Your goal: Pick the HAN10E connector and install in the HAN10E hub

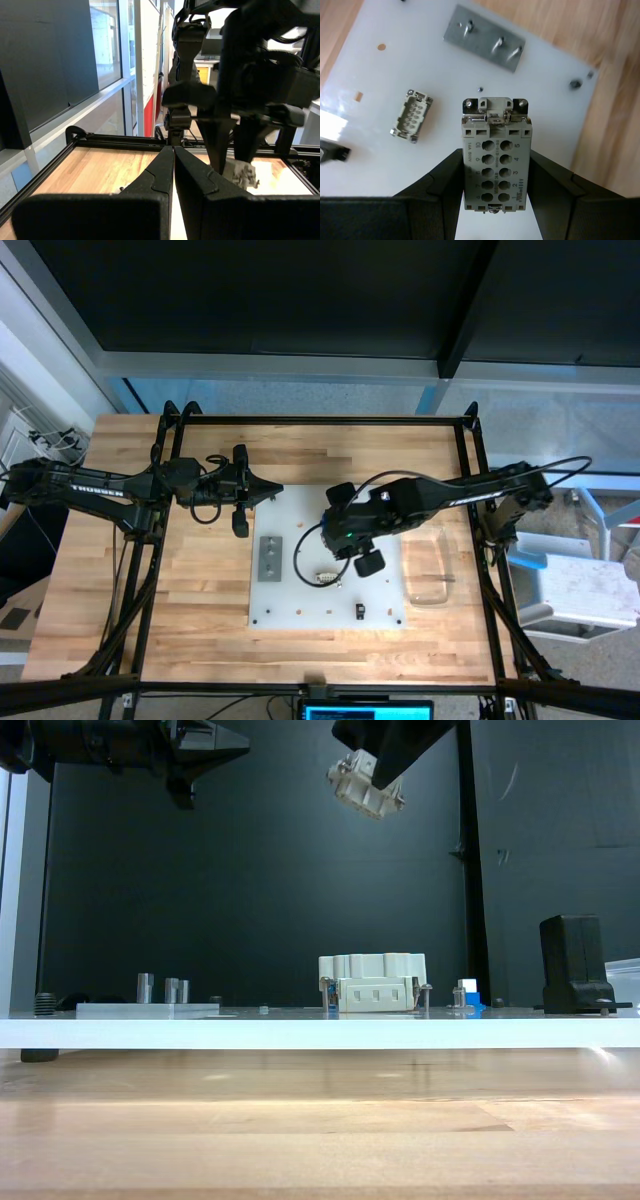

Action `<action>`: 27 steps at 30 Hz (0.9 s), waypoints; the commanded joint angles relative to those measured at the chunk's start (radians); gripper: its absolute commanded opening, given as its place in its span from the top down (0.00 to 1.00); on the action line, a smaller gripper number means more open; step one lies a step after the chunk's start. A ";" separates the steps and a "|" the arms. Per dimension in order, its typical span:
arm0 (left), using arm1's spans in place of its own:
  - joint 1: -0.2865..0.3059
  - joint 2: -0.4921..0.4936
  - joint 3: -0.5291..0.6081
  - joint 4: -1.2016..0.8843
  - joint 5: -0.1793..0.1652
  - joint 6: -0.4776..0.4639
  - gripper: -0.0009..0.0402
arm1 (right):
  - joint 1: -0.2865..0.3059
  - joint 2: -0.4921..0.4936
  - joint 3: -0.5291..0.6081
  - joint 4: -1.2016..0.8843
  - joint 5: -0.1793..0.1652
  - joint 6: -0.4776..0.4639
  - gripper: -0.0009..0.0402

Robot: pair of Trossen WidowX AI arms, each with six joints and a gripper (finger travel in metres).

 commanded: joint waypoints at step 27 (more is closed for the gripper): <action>0.000 0.000 0.000 0.000 0.000 0.000 0.98 | 0.078 0.424 0.365 -0.258 -0.087 0.493 0.98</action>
